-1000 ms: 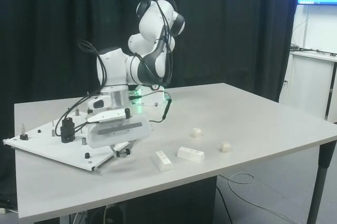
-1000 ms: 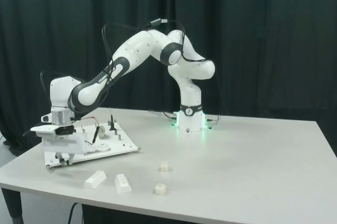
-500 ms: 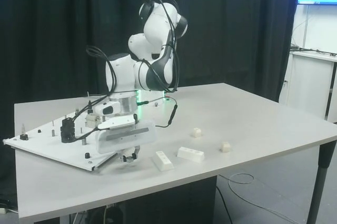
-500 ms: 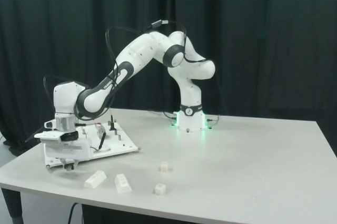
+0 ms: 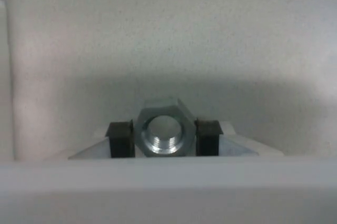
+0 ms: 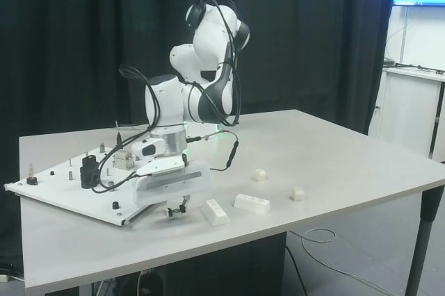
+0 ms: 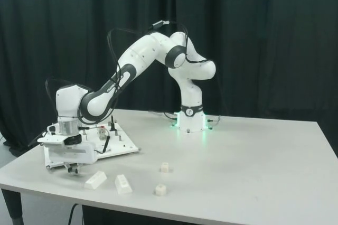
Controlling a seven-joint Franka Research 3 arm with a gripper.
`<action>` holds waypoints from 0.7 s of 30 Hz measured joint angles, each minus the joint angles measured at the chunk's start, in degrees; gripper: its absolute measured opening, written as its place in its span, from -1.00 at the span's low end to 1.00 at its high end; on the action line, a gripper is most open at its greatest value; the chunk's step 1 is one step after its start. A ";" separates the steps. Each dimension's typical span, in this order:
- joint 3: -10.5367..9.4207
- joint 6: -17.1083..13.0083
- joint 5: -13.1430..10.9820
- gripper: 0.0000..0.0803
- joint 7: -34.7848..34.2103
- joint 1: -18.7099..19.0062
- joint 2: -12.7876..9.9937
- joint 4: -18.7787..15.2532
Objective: Place bolt 4.
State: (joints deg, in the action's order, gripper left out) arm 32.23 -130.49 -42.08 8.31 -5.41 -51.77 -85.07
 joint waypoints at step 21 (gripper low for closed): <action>-0.02 0.00 0.00 0.77 0.00 0.25 -0.02 -0.17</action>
